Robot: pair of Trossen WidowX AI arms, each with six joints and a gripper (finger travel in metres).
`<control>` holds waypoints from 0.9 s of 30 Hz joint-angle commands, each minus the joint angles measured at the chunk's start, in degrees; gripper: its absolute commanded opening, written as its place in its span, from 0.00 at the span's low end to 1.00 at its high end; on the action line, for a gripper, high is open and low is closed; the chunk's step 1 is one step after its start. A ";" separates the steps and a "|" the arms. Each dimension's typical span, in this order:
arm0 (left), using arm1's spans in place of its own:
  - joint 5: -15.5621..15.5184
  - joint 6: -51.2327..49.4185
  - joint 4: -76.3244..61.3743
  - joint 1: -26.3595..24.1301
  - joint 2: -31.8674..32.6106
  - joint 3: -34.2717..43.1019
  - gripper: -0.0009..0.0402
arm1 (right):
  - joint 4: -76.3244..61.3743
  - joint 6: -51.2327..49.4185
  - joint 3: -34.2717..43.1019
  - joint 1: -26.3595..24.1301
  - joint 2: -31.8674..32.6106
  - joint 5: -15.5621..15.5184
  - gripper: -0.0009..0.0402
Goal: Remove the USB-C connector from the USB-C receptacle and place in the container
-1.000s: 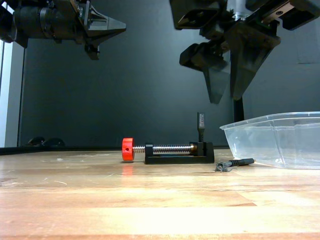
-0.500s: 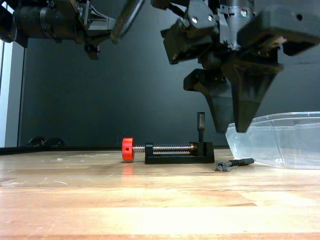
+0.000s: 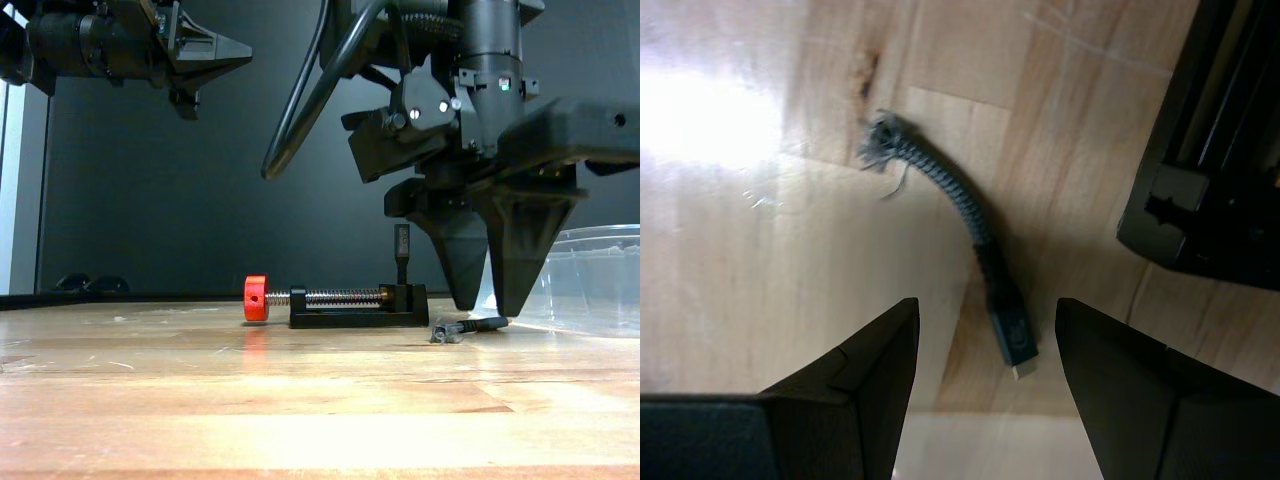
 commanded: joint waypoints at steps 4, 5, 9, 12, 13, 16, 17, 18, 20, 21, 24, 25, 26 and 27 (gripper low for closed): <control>0.02 0.02 0.04 0.02 0.02 0.00 0.02 | 0.81 -1.66 -1.53 -1.11 0.00 0.02 0.48; 0.02 0.02 0.02 0.00 0.02 0.00 0.02 | 1.03 -2.14 -1.60 -1.14 0.00 0.04 0.48; 0.02 0.02 0.00 0.02 0.02 0.00 0.02 | 2.95 -3.41 -2.23 -1.14 0.00 -0.02 0.48; 0.02 0.02 0.02 0.00 0.02 0.00 0.02 | 3.52 -3.52 -3.48 -1.18 0.00 -0.07 0.48; 0.02 0.02 0.02 0.02 0.02 0.00 0.02 | 3.76 -3.54 -4.11 -1.18 0.00 -0.11 0.48; 0.02 0.02 0.02 0.02 0.02 0.00 0.02 | 4.24 -3.50 -5.75 -1.18 0.00 -0.63 0.48; 0.02 0.02 0.02 0.02 0.02 0.00 0.02 | 4.28 -3.52 -6.08 -1.20 0.00 -0.70 0.48; 0.02 0.02 0.02 0.00 0.02 0.00 0.02 | 4.37 -3.58 -6.29 -1.20 0.00 -0.83 0.48; 0.02 0.02 0.02 0.02 0.02 0.00 0.02 | 4.81 -4.02 -6.45 -1.20 -0.02 -1.81 0.47; 0.02 0.02 0.02 0.00 0.02 0.00 0.02 | 5.11 -4.20 -6.45 -1.20 -0.02 -1.95 0.46; 0.02 0.02 0.02 0.00 0.02 0.00 0.02 | 6.40 -4.48 -6.51 -1.22 -0.02 -1.95 0.42; 0.02 0.02 0.00 0.00 0.02 0.00 0.02 | 6.84 -4.46 -6.60 -1.22 -0.02 -1.95 0.40; 0.02 0.02 0.02 0.02 0.02 0.00 0.02 | 7.23 -4.46 -6.78 -1.22 -0.02 -1.95 0.39; 0.02 0.02 0.02 0.02 0.02 0.00 0.02 | 7.48 -4.46 -6.97 -1.22 -0.02 -1.95 0.37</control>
